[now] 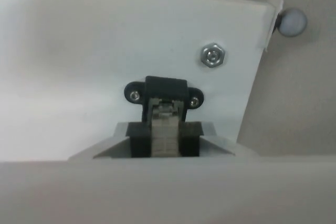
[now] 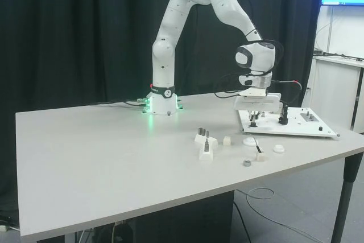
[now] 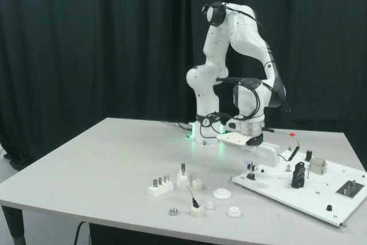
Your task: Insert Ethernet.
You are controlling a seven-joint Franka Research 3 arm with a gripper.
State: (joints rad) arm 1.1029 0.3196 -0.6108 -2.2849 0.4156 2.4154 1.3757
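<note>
In the wrist view my gripper [image 1: 165, 145] is shut on a pale Ethernet plug [image 1: 165, 127], held between two black fingers [image 1: 138, 141]. The plug's tip sits at the mouth of a black socket [image 1: 165, 88], which is screwed to the white board [image 1: 79, 51]. I cannot tell how deep the plug sits. Both room views show the gripper [image 2: 254, 115] [image 3: 250, 166] low over the near-left corner of the white board [image 2: 298, 129] [image 3: 312, 198]. From there the plug is too small to make out.
A hex nut [image 1: 212, 55] sits on the board beside the socket, and a grey knob [image 1: 292, 22] lies just past the board's corner. A black fixture [image 3: 297, 176] stands further along the board. Small white blocks [image 2: 206, 143], white discs [image 2: 278, 149] and a loose nut [image 2: 247, 162] lie on the grey table.
</note>
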